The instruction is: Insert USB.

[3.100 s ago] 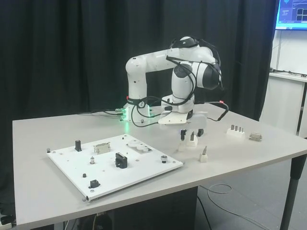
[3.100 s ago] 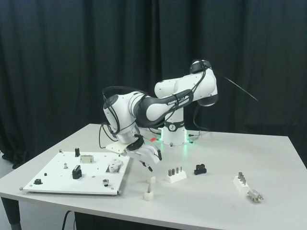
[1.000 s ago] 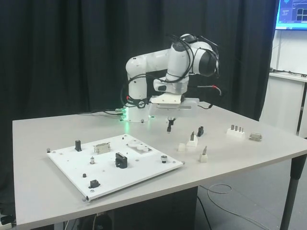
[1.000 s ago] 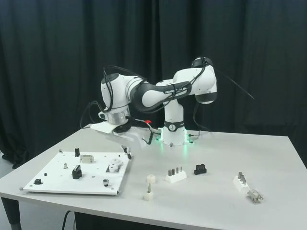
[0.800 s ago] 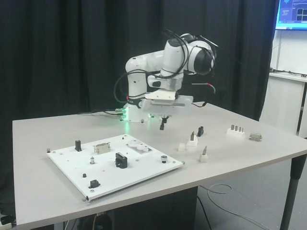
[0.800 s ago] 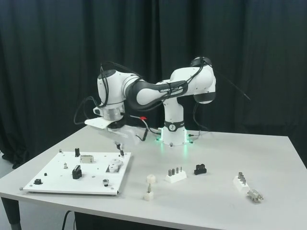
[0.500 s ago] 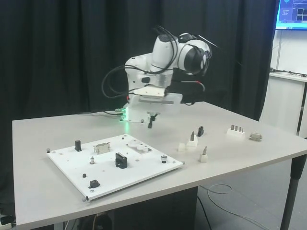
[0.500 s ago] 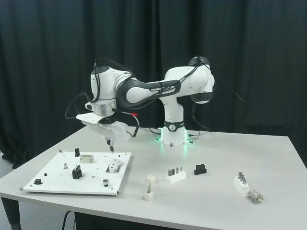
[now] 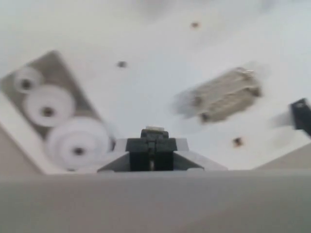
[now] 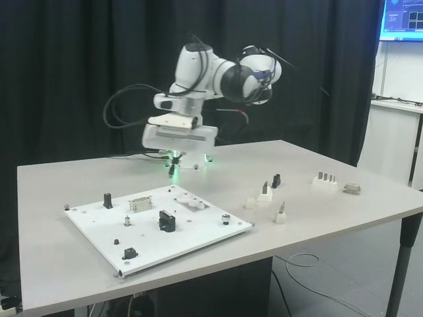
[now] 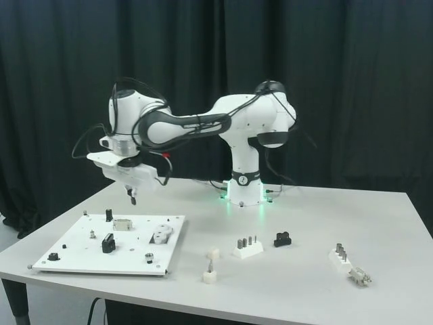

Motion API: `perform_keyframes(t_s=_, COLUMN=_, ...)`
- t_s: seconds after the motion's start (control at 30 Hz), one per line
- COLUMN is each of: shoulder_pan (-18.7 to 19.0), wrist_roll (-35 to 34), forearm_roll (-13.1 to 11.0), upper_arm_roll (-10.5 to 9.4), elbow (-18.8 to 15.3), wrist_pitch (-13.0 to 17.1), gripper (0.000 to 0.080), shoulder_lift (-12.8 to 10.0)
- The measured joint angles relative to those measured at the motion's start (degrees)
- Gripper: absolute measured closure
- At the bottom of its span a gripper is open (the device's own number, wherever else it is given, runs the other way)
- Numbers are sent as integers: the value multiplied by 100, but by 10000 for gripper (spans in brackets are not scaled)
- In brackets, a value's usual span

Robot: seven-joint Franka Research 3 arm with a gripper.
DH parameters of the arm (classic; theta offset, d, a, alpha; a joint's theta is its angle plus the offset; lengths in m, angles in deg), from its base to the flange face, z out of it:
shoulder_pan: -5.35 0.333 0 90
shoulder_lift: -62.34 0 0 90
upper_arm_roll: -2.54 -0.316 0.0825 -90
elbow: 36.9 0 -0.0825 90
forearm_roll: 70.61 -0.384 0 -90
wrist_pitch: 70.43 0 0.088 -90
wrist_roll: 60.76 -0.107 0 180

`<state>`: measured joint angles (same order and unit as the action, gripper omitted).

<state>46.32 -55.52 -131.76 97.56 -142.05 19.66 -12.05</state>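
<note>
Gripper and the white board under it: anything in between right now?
Nothing. Both room views show the gripper, shut on a small black plug, hanging in open air above the white board.

A flat grey table (image 10: 317,218) is seen carrying a square white board (image 10: 198,231) near one end, and the white arm's base (image 11: 245,193), lit green, is bolted toward the back edge. Small white holder blocks (image 11: 247,249), a small black part (image 11: 282,239) and a small metal connector (image 11: 359,276) are laid apart on the bare grey surface beside the board.
</note>
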Motion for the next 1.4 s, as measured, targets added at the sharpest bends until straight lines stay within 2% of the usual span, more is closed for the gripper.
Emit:
perform_keyframes(t_s=0.63, shoulder_pan=-1150, wrist_roll=1775, forearm_roll=-63, upper_arm_roll=0, elbow=16, wrist_pitch=459, gripper=780, shoulder_lift=-5)
perform_keyframes(t_s=1.03, shoulder_pan=-1738, wrist_roll=3206, forearm_roll=-468, upper_arm_roll=-40, elbow=17, wrist_pitch=471, gripper=780, shoulder_lift=-5)
perform_keyframes(t_s=1.4, shoulder_pan=-2049, wrist_roll=4465, forearm_roll=-800, upper_arm_roll=-145, elbow=7, wrist_pitch=415, gripper=780, shoulder_lift=-2)
